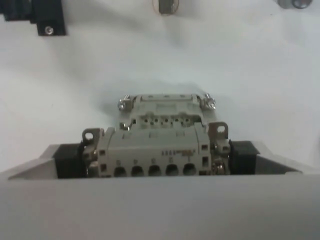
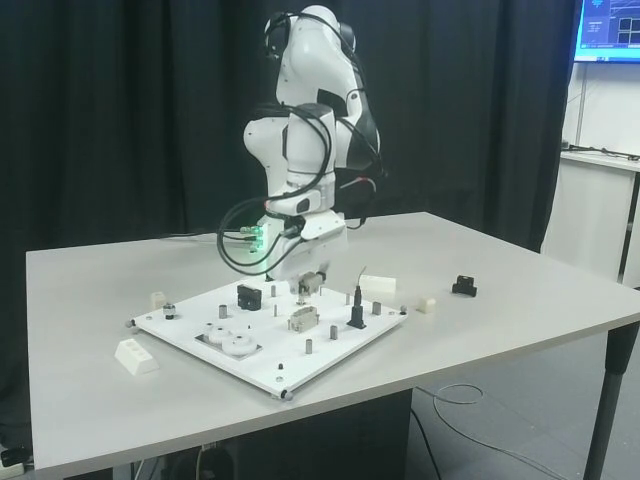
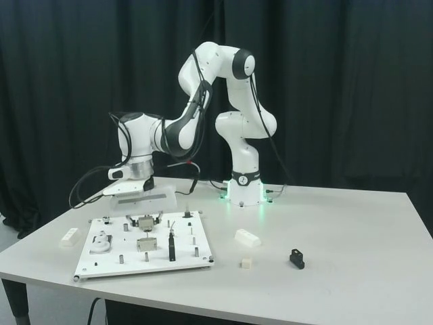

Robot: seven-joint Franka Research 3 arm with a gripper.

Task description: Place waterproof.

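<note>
Between the jaws (image 1: pixel 159 165) sits the waterproof connector (image 1: pixel 155 155), a grey multi-pin block w/ five round holes along its front face; black pads (image 1: pixel 245 157) press on both its sides, so the jaws are closed on it, only as wide as the block. Wrist view shows a 2nd grey connector (image 1: pixel 166 107) w/ screws at its corners lying on the white board (image 1: pixel 240 75) beyond the held one; whether the two touch can't be told. Room views put the held part at the far edge of the board (image 3: pixel 135 264), low over it, w/ the other grey connector (image 3: pixel 146 244) nearer the board's middle. On the board also: 1 black upright post (image 3: pixel 171 249), 1 black block (image 2: pixel 249 297), white gears (image 2: pixel 236 343), several small grey pegs. Off the board on the grey bench (image 3: pixel 352 230): 3 white blocks, one (image 3: pixel 70 237) at one side of the board, one long (image 3: pixel 247 237) and one small cube (image 3: pixel 247 263) at the other side; 1 black clip (image 3: pixel 296 258) well apart from all. White arm (image 3: pixel 203 88) base shows green light (image 3: pixel 226 198). Black curtains (image 3: pixel 338 81) behind; screen (image 2: pixel 608 30) in the corner in the first room view.
</note>
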